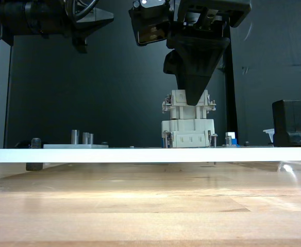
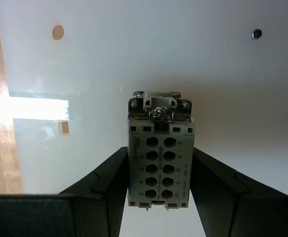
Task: Pick the HAN10E connector and install on the hub
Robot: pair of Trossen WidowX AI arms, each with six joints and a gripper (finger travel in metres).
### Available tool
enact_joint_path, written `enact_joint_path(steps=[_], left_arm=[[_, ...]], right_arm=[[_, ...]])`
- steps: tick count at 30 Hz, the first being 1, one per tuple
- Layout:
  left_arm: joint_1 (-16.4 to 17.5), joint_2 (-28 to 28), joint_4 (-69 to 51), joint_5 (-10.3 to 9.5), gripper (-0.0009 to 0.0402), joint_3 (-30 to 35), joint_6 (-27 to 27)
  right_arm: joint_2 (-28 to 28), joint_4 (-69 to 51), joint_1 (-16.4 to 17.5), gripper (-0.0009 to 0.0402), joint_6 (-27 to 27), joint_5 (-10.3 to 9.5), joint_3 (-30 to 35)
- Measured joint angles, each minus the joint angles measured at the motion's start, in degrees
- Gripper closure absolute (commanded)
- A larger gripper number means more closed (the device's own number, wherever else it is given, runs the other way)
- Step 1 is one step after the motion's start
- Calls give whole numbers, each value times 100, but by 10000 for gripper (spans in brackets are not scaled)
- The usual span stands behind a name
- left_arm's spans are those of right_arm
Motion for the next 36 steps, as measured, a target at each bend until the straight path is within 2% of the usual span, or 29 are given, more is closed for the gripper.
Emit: enact_joint_path(steps=[36], left_arm=[[0, 0, -2, 0, 393, 0, 0]], right_arm=[[0, 258, -13, 359, -13, -2, -247]])
